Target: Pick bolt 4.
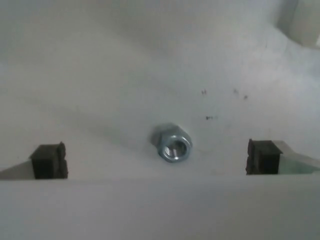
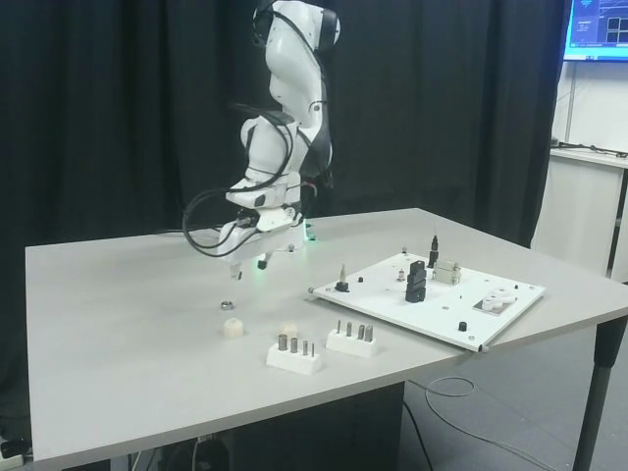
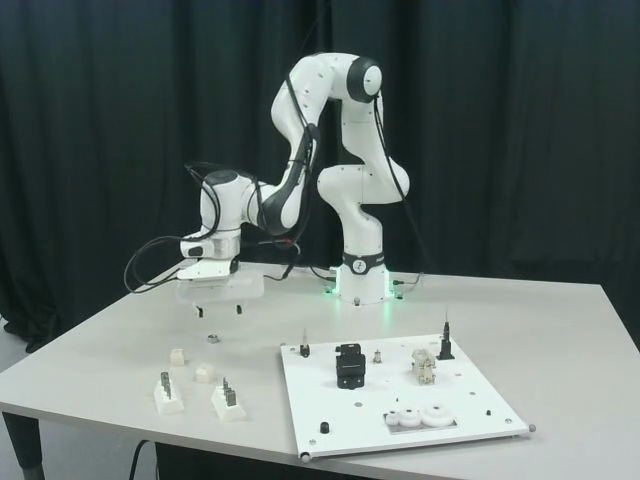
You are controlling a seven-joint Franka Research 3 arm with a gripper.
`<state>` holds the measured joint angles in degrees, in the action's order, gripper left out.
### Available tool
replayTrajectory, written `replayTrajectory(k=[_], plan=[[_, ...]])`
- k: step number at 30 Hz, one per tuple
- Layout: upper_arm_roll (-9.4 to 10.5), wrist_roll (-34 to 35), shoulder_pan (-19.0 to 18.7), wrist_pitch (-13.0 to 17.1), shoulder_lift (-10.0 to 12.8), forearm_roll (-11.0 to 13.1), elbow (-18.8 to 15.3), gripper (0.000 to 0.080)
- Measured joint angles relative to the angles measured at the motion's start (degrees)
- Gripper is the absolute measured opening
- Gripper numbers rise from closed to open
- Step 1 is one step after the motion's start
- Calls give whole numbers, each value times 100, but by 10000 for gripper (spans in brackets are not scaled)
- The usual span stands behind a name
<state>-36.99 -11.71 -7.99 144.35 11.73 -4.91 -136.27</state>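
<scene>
A robotics laboratory: a white seven-joint arm stands bolted to a grey table before floor-length black curtains. A white assembly board carrying small fixtures and white blocks holding upright metal pins sit on the tabletop, while a wall-mounted screen glows in one corner.

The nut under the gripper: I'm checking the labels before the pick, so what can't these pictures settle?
- Nut: both room views show it too small to identify.
- Pins in the white holders: too small to tell which is bolt 4.
- White block: cut off by the wrist view's edge.
</scene>
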Motion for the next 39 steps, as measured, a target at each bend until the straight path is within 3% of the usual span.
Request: replayTrajectory(k=[9, 15, 27, 33, 39], plan=[[-5, -292, 250, 582, 203, 150, -235, 800], [-5, -680, 362, 819, 329, 564, -323, 800], [-5, -1568, 443, 914, 581, 1706, -291, 800], [-5, -1854, 451, 914, 726, 2057, -229, 800], [-4, -1972, 455, 914, 879, 2239, -158, 800]])
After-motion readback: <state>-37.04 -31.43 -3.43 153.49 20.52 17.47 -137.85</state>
